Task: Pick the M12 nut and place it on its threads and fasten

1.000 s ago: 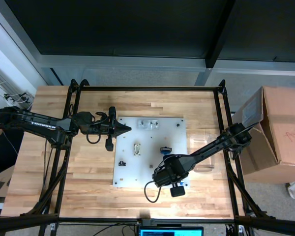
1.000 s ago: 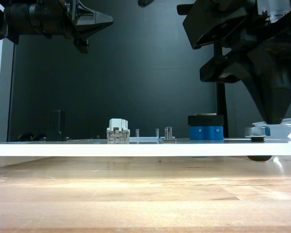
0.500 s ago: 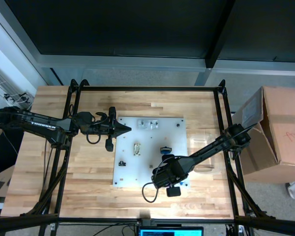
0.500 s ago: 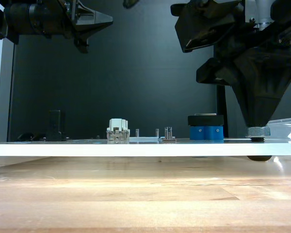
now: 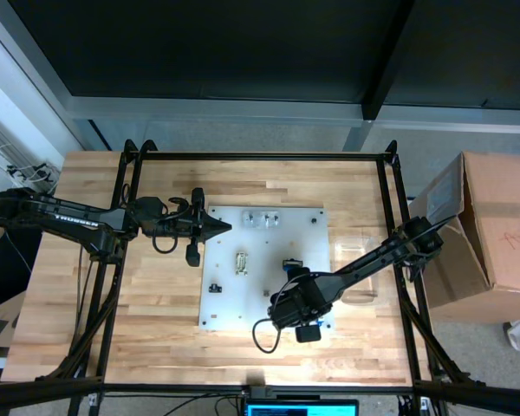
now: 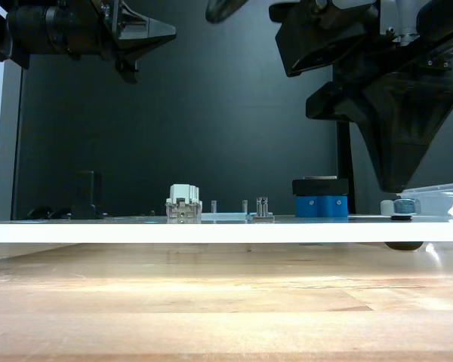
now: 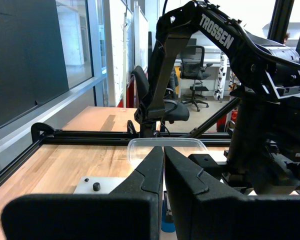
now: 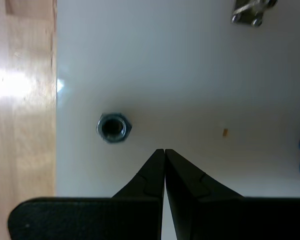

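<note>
The silver M12 nut [image 6: 401, 205] sits on its black stud near the white board's [image 5: 230, 299] near right edge, with a little of the stud showing beneath it. From above, the nut [image 8: 114, 128] lies flat with a dark centre. My right gripper [image 6: 396, 186] hangs just above it, shut with nothing between its fingers. In the right wrist view the right gripper [image 8: 164, 151] has its tips a short way beside the nut, not touching. My left gripper [image 5: 225, 227] is shut, held high over the board's far left edge, and empty [image 7: 163, 151].
A blue block with a black cap [image 6: 320, 197], a white connector [image 6: 183, 204] and small pins stand mid-board. A clear tray [image 6: 440, 197] lies right of the board. A cardboard box [image 5: 490, 234] stands beyond the table's right edge.
The right gripper swung left over the nut, came down with its tip on it, then rose clear. The nut stayed on its stud. The left arm has not moved.
</note>
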Action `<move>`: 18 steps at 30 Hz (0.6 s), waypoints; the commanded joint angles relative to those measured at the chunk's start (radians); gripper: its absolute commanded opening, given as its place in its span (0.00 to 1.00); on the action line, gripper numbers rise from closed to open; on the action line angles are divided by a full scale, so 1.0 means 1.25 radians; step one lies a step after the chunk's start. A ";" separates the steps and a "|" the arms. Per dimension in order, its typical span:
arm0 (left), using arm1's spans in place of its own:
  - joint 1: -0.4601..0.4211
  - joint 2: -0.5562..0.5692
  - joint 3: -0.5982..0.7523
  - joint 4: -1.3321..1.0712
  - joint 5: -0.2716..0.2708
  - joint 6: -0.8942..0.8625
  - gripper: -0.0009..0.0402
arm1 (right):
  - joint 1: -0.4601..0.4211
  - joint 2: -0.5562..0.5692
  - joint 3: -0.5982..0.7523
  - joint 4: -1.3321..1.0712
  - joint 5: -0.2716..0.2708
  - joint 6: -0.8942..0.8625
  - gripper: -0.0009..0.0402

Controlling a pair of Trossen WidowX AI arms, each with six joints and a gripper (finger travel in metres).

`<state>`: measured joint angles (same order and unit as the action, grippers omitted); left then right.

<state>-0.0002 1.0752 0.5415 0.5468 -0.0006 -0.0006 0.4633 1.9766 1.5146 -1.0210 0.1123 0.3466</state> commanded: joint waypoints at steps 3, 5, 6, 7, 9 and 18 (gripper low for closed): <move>0.000 0.000 0.000 0.000 0.000 0.000 0.02 | -0.001 0.008 -0.006 0.047 -0.006 0.002 0.02; 0.000 0.000 0.000 0.001 0.000 0.000 0.02 | -0.001 0.010 -0.007 0.048 -0.035 -0.009 0.02; 0.000 0.000 0.000 0.001 0.000 0.000 0.02 | -0.001 0.011 -0.007 0.049 -0.068 -0.021 0.02; 0.000 0.000 0.000 0.000 0.000 0.000 0.02 | -0.001 0.011 -0.007 0.049 -0.106 -0.037 0.02; 0.000 0.000 0.000 0.000 0.000 0.000 0.02 | -0.001 0.010 -0.007 0.045 -0.226 -0.074 0.02; 0.000 0.000 0.000 0.000 0.000 0.000 0.02 | -0.001 -0.002 -0.007 -0.005 -0.159 -0.079 0.02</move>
<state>-0.0002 1.0752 0.5411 0.5468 -0.0002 -0.0002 0.4618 1.9755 1.5051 -1.0267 -0.1383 0.2333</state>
